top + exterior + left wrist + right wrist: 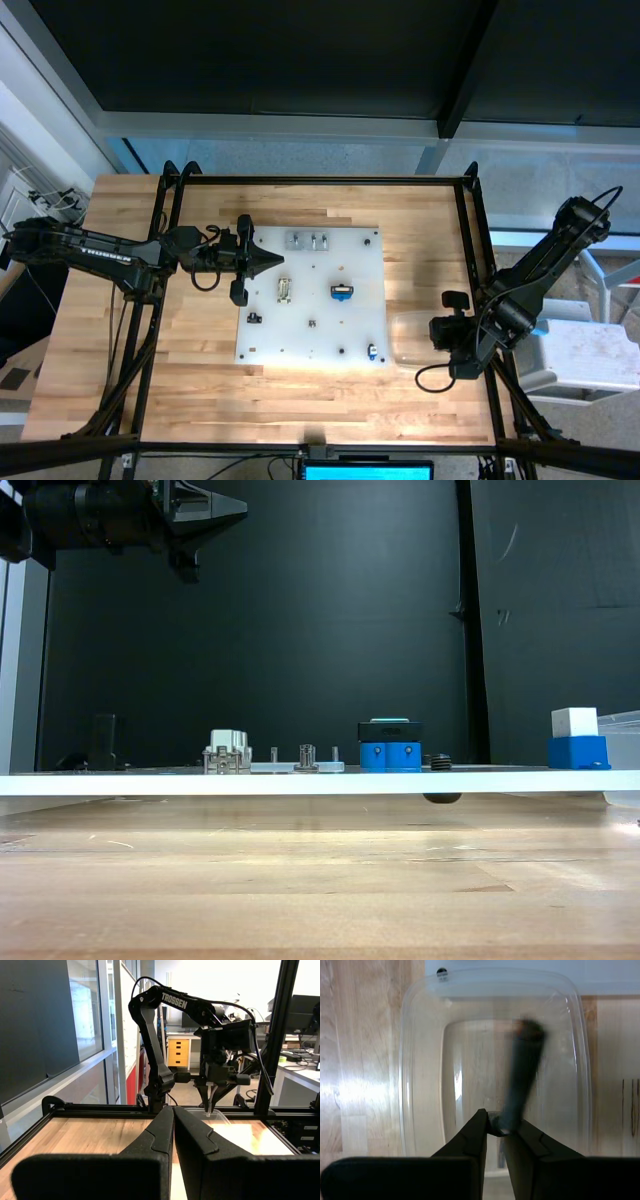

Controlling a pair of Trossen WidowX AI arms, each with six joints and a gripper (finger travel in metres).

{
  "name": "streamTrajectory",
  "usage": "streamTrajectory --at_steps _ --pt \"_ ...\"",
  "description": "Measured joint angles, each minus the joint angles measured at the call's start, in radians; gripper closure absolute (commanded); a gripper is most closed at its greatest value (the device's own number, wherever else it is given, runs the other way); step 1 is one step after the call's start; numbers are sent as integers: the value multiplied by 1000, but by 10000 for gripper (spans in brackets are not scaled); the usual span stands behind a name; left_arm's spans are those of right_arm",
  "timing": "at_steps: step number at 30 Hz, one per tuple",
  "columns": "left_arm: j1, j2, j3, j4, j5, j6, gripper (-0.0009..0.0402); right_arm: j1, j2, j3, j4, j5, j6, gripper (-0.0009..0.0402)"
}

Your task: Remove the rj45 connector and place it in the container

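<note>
The rj45 connector [372, 351] is a tiny blue-and-pale piece seated at the near right corner of the white board [300, 335]; the low view shows the rj45 connector [577, 738] upright on the board. Just right of the board lies the clear container [403, 345]. My right gripper [438, 333] hangs over the container [420, 1060], tips together [501, 1127], with a dark blurred streak at them that I cannot identify. My left gripper [278, 260] is shut, high above the board's left part [235, 510], holding nothing.
On the board sit a wider blue block [342, 292], a silvery metal connector [285, 290] and small fittings at the back [308, 241]. A black frame rail [320, 181] borders the wooden table.
</note>
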Motion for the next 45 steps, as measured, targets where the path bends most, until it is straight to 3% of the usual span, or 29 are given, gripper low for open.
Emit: streamTrajectory --at_steps 9,15,45 --pt "0 0 0 0 0 0 393 0 0 0 -14 0 0 212" --pt "0 0 0 0 0 0 393 0 1 0 -15 2 -1 175" --pt "0 0 0 0 0 0 393 -1 1 0 -15 4 -1 187"
